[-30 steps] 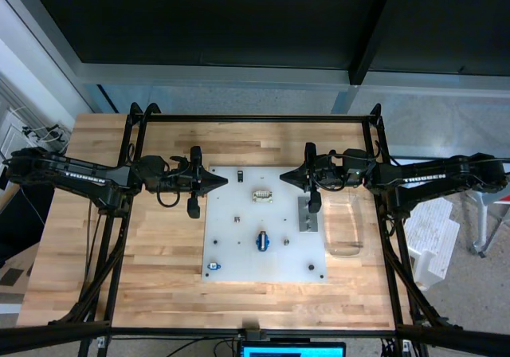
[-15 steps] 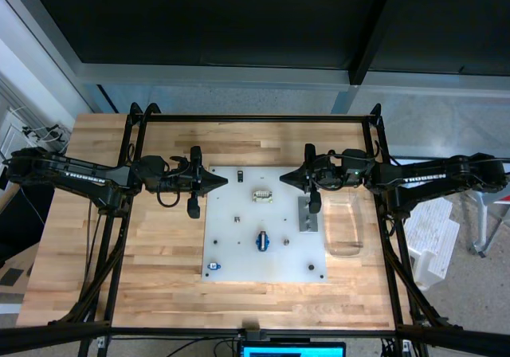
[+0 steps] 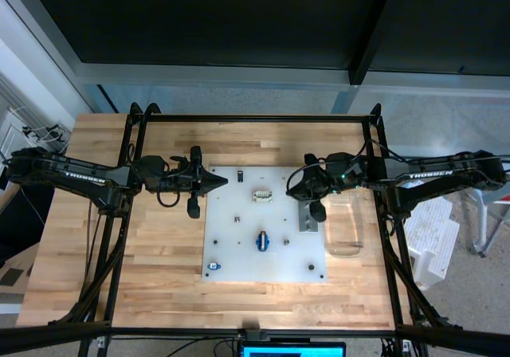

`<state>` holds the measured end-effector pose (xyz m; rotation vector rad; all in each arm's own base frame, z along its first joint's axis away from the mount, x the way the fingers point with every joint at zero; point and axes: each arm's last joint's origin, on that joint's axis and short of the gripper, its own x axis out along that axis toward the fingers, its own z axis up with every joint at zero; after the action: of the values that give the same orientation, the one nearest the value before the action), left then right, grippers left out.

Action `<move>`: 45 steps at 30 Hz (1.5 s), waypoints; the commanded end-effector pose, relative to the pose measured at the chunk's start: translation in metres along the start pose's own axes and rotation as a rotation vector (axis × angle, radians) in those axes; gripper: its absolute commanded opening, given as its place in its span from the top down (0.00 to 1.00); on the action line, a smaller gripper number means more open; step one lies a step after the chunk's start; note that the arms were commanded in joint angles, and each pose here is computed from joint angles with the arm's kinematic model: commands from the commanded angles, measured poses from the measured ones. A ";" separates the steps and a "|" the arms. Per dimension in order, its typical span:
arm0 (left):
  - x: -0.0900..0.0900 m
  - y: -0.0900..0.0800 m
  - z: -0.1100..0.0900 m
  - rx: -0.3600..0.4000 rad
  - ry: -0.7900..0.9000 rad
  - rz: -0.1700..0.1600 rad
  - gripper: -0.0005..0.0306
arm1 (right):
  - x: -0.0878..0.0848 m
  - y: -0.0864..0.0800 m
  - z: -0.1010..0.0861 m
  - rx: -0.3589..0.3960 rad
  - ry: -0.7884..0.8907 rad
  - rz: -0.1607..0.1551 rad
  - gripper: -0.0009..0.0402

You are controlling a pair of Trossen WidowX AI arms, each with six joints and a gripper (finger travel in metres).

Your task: Remove the 16mm cylinder and place in the container

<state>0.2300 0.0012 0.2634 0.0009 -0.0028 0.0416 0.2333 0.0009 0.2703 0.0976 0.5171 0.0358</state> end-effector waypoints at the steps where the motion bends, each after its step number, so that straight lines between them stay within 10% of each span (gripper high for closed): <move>1: 0.000 0.000 0.000 0.000 0.000 0.000 0.98 | 0.000 0.008 0.000 -0.002 0.078 -0.011 0.98; 17: 0.000 0.000 0.000 0.000 0.000 0.000 0.98 | 0.036 0.038 0.014 -0.069 0.519 0.016 0.95; 30: 0.000 0.000 0.000 0.000 0.000 0.000 0.98 | 0.068 0.068 0.016 -0.131 0.729 -0.050 0.71; 45: 0.000 0.000 0.000 0.000 0.000 0.000 0.98 | 0.101 0.096 0.005 -0.164 0.802 -0.055 0.49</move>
<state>0.2301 0.0012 0.2634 0.0009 -0.0028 0.0420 0.3215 0.1003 0.2370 -0.1050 1.3092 0.0692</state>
